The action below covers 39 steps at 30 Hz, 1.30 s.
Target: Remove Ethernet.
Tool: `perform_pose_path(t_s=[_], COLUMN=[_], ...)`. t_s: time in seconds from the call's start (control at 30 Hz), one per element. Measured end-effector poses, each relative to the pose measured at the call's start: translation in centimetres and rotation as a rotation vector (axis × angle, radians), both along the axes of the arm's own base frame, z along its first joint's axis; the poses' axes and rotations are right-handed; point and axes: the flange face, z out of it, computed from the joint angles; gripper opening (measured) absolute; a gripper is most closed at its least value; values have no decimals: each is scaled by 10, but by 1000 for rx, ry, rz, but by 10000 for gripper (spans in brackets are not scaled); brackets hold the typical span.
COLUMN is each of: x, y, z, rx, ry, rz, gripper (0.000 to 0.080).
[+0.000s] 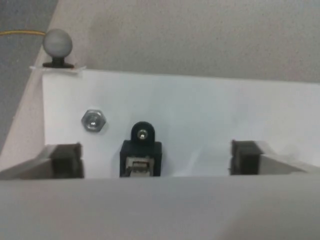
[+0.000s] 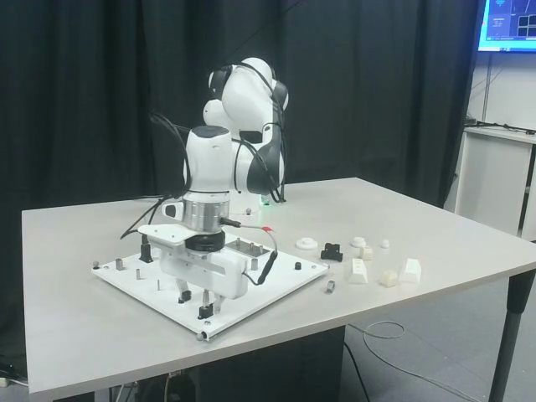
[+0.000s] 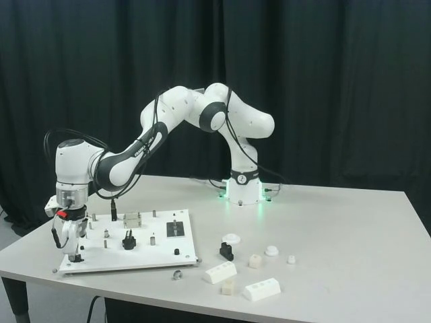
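The Ethernet connector is a small black housing with a grey plug face, standing on the white board near its front corner. My gripper is open, its black pads on either side of the connector and clear of it. The connector sits nearer one pad than the other. From the first room view the gripper hangs just above the connector. The second room view shows the gripper over the board's left end, with the connector below it.
A grey nut and a grey ball marker sit by the board's corner. More small fixtures stand on the board. Loose white blocks and a black piece lie on the table to the right.
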Motion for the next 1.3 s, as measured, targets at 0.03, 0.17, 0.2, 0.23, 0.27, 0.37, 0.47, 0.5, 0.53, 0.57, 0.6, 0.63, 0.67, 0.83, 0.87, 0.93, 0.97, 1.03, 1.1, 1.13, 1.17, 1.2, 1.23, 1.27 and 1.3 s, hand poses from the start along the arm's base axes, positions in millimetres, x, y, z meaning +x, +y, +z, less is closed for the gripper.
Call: perform_pose_path(t_s=[0.03, 0.17, 0.2, 0.23, 0.27, 0.37, 0.47, 0.5, 0.53, 0.57, 0.6, 0.63, 0.67, 0.83, 0.87, 0.93, 0.97, 1.03, 1.1, 1.13, 1.17, 1.2, 1.23, 1.27, 1.3], x=[0, 0, 1, 1, 1, 2, 3, 4, 4, 4, 5, 5, 5, 5, 5, 5, 5, 5, 5, 5, 5, 5, 5, 5, 5], y=[0, 1, 1, 2, 2, 4, 6, 7, 7, 8, 8, 8, 8, 8, 8, 8, 8, 8, 8, 8, 8, 8, 8, 8, 8], z=[0, 0, 0, 0, 0, 0, 0, 0, 0, 0, 0, 0, 0, 0, 0, 0, 0, 0, 0, 0, 0, 0, 0, 1, 1], rx=[0, 0, 0, 0, 0, 1, 2, 2, 2, 2, 2, 2, 2, 2, 2, 2, 2, 1, 1, 1, 1, 1, 1, 0, 0], ry=[0, 0, 1, 1, 1, 1, 1, 1, 1, 0, 0, 0, 0, -1, -1, -1, -1, -1, -1, -1, -1, -2, -2, -2, -2], rz=[0, 1, 2, 3, 3, 6, 9, 10, 11, 10, 9, 6, 4, 3, 3, 3, 3, 3, 2, 2, 1, 0, 0, -1, -1], gripper=[678, 678, 498, 498, 498, 498, 334, 150, 150, 150, 150, 150, 150, 80, 80, 81, 81, 81, 81, 81, 81, 81, 81, 81, 81])
